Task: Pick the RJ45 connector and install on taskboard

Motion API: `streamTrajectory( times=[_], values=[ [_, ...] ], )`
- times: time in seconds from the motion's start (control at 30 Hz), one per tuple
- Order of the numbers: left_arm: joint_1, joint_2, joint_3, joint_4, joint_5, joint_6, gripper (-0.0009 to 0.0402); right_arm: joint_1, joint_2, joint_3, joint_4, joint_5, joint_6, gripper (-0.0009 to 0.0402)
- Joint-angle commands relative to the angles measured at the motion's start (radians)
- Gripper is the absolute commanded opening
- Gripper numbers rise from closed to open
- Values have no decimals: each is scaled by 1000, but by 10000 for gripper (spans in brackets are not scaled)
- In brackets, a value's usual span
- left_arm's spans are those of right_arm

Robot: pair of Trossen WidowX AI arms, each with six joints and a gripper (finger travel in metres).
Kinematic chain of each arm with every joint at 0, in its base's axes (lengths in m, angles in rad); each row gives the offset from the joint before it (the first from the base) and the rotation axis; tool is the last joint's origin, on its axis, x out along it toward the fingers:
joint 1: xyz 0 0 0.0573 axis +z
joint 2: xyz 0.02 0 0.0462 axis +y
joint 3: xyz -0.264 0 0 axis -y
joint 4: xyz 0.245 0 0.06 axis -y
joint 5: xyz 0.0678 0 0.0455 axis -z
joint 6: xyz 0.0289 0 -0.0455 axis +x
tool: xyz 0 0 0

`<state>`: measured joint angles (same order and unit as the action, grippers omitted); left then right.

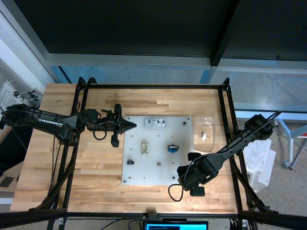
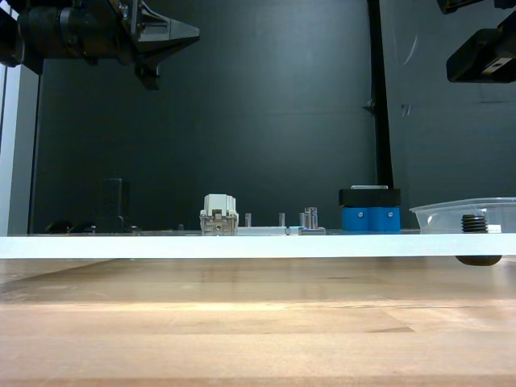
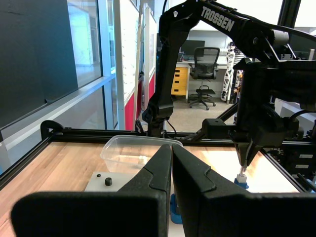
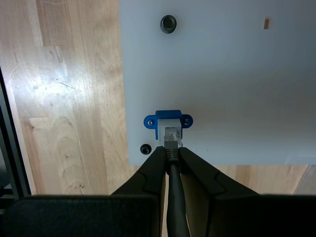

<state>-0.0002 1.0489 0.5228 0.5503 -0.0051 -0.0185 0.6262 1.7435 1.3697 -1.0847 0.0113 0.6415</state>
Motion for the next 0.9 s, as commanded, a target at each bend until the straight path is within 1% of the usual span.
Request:
streamTrajectory(
  times=[0.03, 0.4, 0.9],
  values=[
    [0, 0, 0, 0, 0, 0, 0, 0, 0, -1, -1, -3, 1, 0],
    [0, 0, 0, 0, 0, 0, 0, 0, 0, -12, 10, 0, 1, 0],
    [0, 0, 0, 0, 0, 0, 0, 0, 0, -67, 78, 4, -2, 0]
  ],
)
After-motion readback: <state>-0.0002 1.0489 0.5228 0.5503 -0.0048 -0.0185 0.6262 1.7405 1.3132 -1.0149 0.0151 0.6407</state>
